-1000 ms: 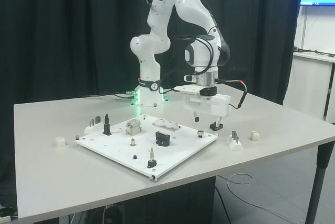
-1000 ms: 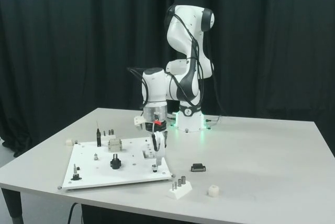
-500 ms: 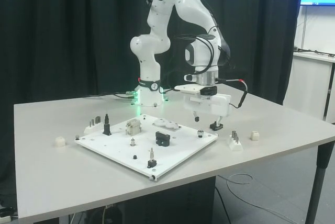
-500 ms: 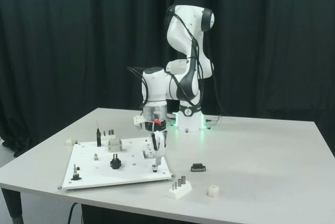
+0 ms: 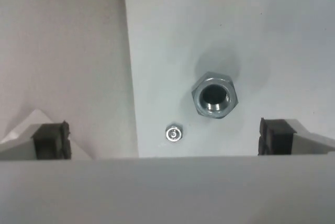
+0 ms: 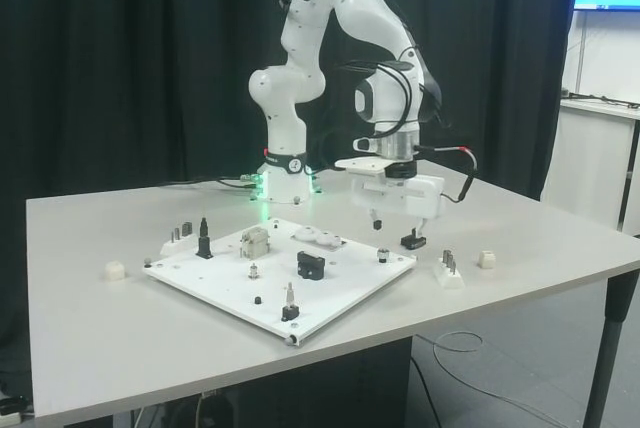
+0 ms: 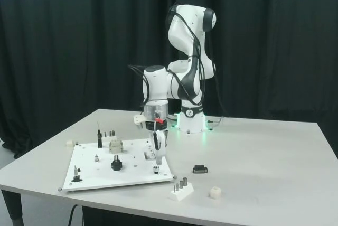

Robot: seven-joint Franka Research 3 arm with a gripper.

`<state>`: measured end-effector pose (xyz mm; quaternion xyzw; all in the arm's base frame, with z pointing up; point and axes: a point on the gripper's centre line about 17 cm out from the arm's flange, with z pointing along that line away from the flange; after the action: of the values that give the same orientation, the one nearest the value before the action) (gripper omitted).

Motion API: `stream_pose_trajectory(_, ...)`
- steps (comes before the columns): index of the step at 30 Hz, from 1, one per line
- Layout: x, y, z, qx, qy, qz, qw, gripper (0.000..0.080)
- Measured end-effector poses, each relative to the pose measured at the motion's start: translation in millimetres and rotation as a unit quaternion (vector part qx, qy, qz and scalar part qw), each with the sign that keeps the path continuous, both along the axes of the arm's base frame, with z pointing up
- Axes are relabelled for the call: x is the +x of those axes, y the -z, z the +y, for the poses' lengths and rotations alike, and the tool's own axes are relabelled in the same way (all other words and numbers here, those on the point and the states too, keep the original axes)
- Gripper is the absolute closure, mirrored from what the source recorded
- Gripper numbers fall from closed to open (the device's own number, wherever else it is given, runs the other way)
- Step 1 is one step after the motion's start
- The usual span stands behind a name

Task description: Pick round peg 4.

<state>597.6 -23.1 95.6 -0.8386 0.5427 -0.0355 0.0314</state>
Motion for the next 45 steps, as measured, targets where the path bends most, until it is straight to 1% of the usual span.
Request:
stream_pose_trajectory(4, 1.2, -3.8, -1.3, -0.005, -0.007, -0.001, 1.0000, 0.0003)
stream_pose_trajectory(9, 1.4, -7.6, -2.4, -0.012, -0.024, 0.002, 0.9996, 0.0003)
stream_pose_trajectory(12, 2.5, -9.8, -1.3, -0.017, -0.052, 0.002, 0.9985, 0.0003)
stream_pose_trajectory(15, 3.8, -12.1, 2.9, -0.019, -0.094, 0.001, 0.9954, 0.0003)
stream_pose_trajectory(17, 4.7, -13.6, 6.7, -0.021, -0.124, 0.001, 0.9921, 0.0003)
stream_pose_trajectory(21, 6.6, -16.3, 18.6, -0.023, -0.187, 0.000, 0.9820, 0.0003)
stream_pose_trajectory(24, 7.6, -17.5, 30.8, -0.021, -0.222, 0.000, 0.9749, 0.0003)
stream_pose_trajectory(28, 8.7, -18.2, 49.0, -0.018, -0.254, -0.002, 0.9671, 0.0003)
stream_pose_trajectory(31, 8.2, -17.1, 63.5, -0.016, -0.281, -0.002, 0.9597, 0.0003)
stream_pose_trajectory(38, 6.4, -9.9, 91.8, -0.013, -0.330, -0.001, 0.9439, 0.0003)
stream_pose_trajectory(45, 11.8, 1.9, 105.1, -0.018, -0.356, -0.005, 0.9344, 0.0003)
